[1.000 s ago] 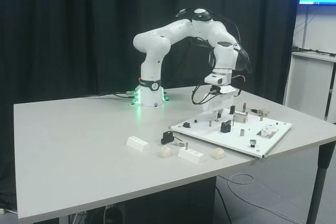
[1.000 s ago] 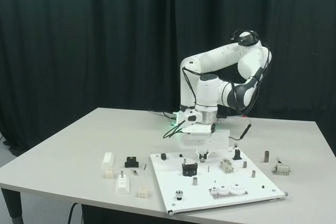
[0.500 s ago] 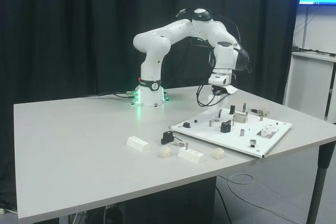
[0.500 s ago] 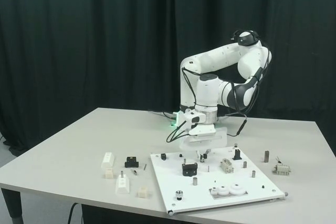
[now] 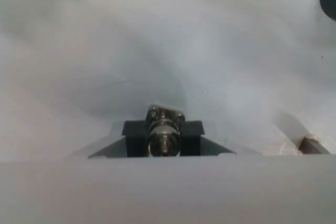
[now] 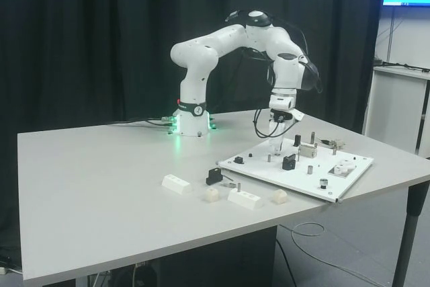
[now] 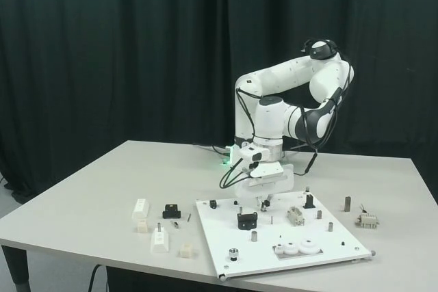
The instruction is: Remove BNC.
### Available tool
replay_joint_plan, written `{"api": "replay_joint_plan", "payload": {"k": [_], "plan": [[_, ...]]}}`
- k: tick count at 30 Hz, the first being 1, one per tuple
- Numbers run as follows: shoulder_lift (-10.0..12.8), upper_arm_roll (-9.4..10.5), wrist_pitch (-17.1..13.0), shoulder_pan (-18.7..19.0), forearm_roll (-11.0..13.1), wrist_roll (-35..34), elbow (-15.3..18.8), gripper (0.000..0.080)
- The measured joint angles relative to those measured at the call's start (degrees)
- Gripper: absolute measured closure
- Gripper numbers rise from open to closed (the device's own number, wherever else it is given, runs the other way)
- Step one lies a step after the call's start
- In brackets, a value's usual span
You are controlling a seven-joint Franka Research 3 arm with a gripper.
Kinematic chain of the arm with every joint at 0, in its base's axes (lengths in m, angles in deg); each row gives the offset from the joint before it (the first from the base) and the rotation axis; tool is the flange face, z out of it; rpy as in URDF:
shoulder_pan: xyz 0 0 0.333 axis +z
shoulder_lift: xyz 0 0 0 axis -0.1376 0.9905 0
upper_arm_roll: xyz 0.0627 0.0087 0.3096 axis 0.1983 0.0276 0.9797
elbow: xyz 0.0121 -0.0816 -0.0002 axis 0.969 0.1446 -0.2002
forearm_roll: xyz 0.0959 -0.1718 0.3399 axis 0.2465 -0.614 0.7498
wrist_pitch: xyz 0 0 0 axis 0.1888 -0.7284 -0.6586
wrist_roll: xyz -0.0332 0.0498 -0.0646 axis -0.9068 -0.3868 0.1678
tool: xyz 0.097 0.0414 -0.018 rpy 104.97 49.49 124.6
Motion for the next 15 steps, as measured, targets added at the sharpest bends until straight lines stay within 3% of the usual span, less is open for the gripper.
{"api": "replay_joint_plan", "payload": {"k": [15], "plan": [[0.00, -0.16, 0.48, -0.20, -0.45, 2.45, -0.32, 0.0682]]}}
